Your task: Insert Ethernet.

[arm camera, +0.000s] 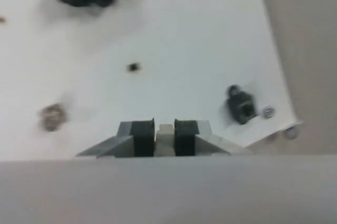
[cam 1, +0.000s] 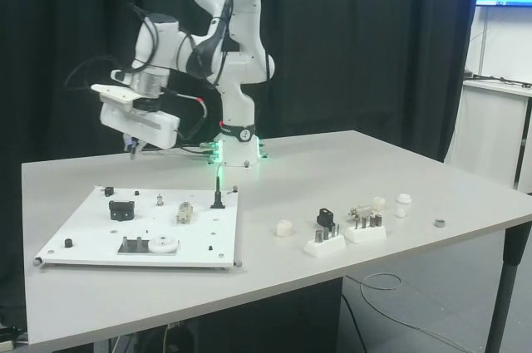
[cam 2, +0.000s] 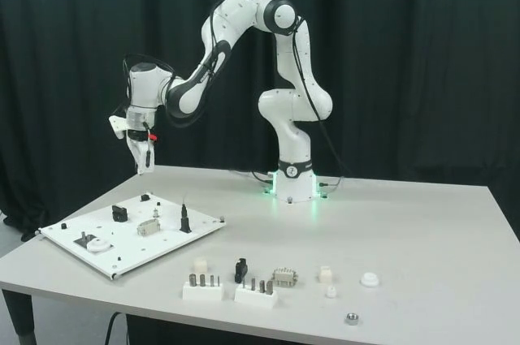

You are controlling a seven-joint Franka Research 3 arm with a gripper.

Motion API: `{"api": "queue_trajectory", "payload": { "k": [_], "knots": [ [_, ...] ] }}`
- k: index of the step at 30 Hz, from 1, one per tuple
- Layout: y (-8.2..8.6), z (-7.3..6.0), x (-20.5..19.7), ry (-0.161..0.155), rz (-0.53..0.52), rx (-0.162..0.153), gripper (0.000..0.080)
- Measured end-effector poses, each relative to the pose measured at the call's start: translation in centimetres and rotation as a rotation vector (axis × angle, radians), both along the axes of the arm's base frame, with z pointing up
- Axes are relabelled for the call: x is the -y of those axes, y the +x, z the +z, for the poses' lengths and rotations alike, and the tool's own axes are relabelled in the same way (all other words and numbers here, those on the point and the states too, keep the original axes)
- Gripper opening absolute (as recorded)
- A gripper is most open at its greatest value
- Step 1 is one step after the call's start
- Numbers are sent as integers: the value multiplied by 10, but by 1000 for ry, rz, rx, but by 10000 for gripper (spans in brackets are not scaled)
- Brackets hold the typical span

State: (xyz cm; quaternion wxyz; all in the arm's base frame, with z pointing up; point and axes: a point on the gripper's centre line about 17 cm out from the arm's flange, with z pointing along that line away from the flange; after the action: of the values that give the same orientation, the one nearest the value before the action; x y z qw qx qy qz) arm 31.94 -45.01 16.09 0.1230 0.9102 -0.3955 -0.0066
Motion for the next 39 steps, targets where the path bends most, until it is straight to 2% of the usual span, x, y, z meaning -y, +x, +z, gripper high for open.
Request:
{"api": "queue_trajectory", "payload": {
  "k": [11, 19, 24, 29, 35, 39],
  "knots": [
    [-53, -14, 37, -22, 163, 5, 74],
    [-78, -24, 47, -15, 322, 18, 74],
    [-83, -27, 47, 2, 420, 31, 74],
    [-81, -29, 44, 16, 488, 59, 74],
    [-78, -31, 42, 23, 493, 108, 74],
    [-78, -33, 42, 26, 485, 126, 74]
  ]
}}
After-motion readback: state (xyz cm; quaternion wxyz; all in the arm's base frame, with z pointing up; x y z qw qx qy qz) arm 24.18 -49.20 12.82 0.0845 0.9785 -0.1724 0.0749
